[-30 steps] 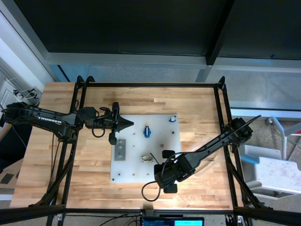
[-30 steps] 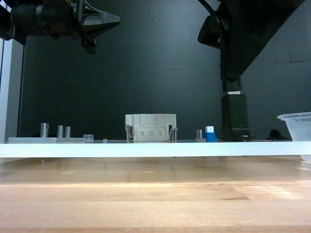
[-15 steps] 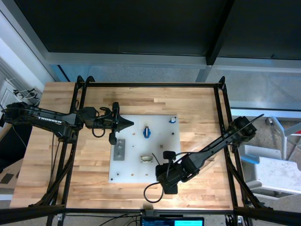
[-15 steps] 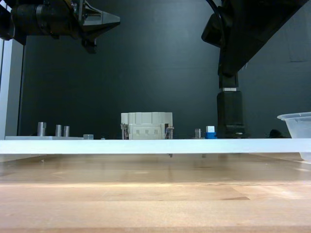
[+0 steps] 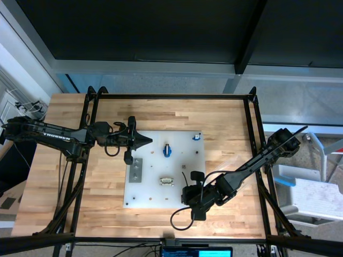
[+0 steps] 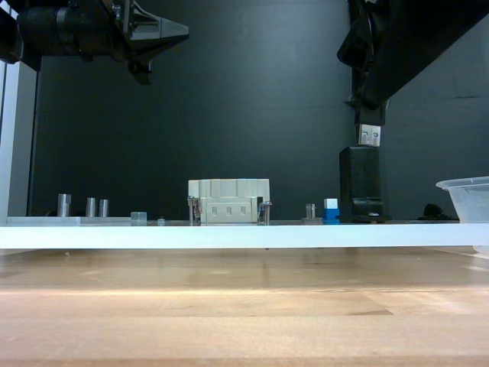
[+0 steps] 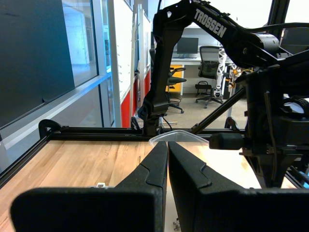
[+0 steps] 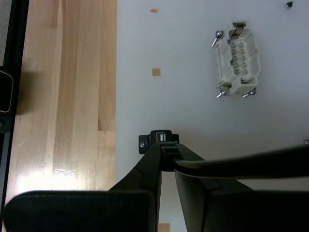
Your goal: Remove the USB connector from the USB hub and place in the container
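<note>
Right gripper (image 8: 163, 145) is down over the near right part of the white board (image 5: 155, 182), and its fingers are pinched tight on the USB connector (image 6: 370, 135). From table height the silver plug hangs free, just above the black hub (image 6: 361, 183), with a sliver of air between them, so plug and hub are apart. The thin black cable runs off sideways from between the fingers.

The hub stands upright on the board near its right edge, with a small blue-and-white piece (image 6: 330, 209) just beside it. Nearer the board's middle sits a beige block (image 5: 166, 182) with metal clips.

The clear container (image 6: 464, 191) rests on the counter (image 5: 107, 214) beyond the board's right edge, well apart from the plug.

Over on the other side, the left gripper (image 5: 144, 140) hovers high above the board's far left corner, pointing in toward the middle. Its fingers (image 7: 157, 166) are pressed together with nothing between them. Three short metal pegs (image 5: 138, 170) stand in a row along the board's left edge, below it.
</note>
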You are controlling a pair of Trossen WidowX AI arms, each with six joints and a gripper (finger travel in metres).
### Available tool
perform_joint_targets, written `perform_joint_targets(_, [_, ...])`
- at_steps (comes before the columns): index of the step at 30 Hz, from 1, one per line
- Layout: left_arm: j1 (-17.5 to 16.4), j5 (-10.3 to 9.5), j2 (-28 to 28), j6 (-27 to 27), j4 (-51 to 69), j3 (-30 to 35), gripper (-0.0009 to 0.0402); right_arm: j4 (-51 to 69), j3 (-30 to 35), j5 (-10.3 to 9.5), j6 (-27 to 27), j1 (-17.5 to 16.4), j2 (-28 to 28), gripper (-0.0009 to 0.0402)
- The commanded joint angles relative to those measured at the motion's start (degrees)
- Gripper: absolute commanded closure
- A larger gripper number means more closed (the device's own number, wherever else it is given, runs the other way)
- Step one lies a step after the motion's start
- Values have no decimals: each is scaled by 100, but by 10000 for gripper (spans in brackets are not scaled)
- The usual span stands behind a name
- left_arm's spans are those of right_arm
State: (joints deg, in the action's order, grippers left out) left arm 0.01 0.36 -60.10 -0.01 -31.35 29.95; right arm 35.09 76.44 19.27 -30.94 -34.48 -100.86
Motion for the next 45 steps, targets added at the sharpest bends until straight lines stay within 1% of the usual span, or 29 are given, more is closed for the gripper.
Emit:
perform_joint_targets(1, [0,2,-2,0,4,0,392,-2,0,7,33,-2,-7,393])
perform_joint_targets(10, [0,2,0,-2,0,0,392,111,0,7,33,0,127,393])
perform_joint_targets(15, [0,2,0,0,2,0,392,369,0,-4,-42,0,382,393])
perform_joint_targets(18, [-2,0,0,0,0,0,392,520,-2,-98,-94,0,527,393])
perform_joint_targets(26, [0,0,0,0,0,0,392,916,-20,-105,-221,-15,911,393])
perform_joint_targets(31, [0,0,0,0,0,0,392,933,-247,-155,-334,-28,1178,393])
perform_joint_targets(34, [0,2,-2,0,0,0,392,940,-402,-286,-361,-42,1351,393])
perform_joint_targets(41, [-2,0,0,0,0,0,392,1001,-756,-282,-479,-68,1762,393])
perform_joint_targets(45, [0,2,0,0,0,0,392,1239,-833,-280,-498,-87,1941,393])
